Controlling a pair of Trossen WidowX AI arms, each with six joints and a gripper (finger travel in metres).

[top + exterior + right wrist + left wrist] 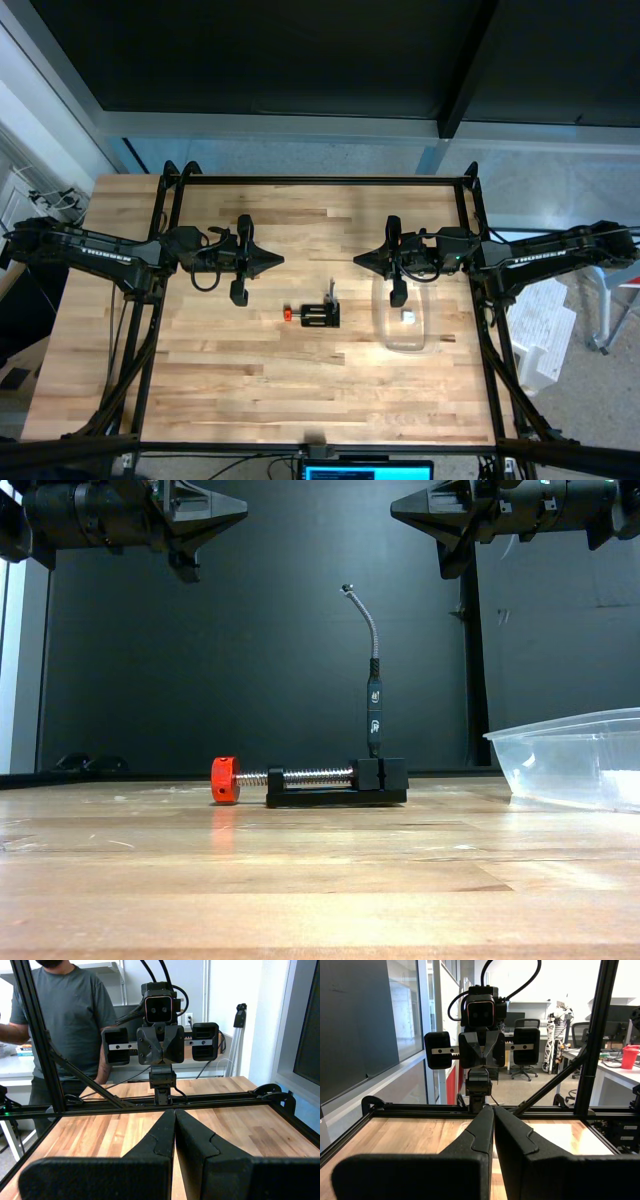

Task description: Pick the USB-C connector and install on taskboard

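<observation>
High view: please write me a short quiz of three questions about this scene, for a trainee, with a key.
1. True or false: the left gripper, up above the table, holds the taskboard.
2. Where does the tray lie? A) on the left arm's side of the taskboard B) on the right arm's side of it C) on top of it.
3. Fill in: the right gripper, up above the table and facing the left one, is ___ (open or shut).
Key: 1 false; 2 B; 3 shut.
</observation>
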